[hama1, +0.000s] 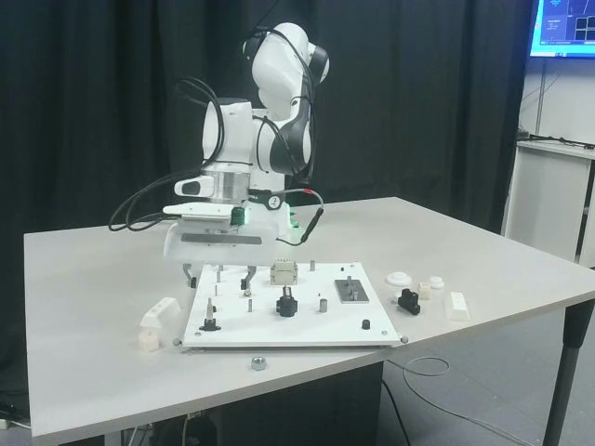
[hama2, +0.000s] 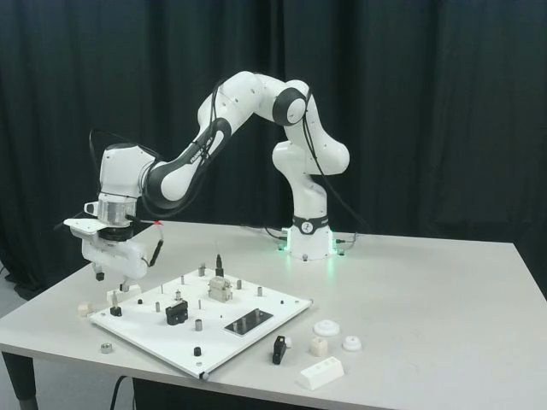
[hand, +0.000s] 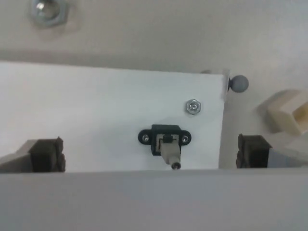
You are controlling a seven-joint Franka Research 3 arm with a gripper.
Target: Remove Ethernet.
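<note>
While its fingers stand wide apart, the gripper [hand: 150,155] hovers over the Ethernet plug [hand: 168,153] — seated in a black socket [hand: 164,139] near the white board's [hand: 96,110] corner — a small, stiff, likely light piece, best pinched across its body.

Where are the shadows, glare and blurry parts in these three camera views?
Wrist view: the Ethernet plug in its black socket looks soft, the near band across the bottom is a featureless blur, and the claw fingers sit dark at both sides. First room view: a lit screen glows against black curtains. Second room view: even light, faint shadows under the white board, green glow at the arm's base.
</note>
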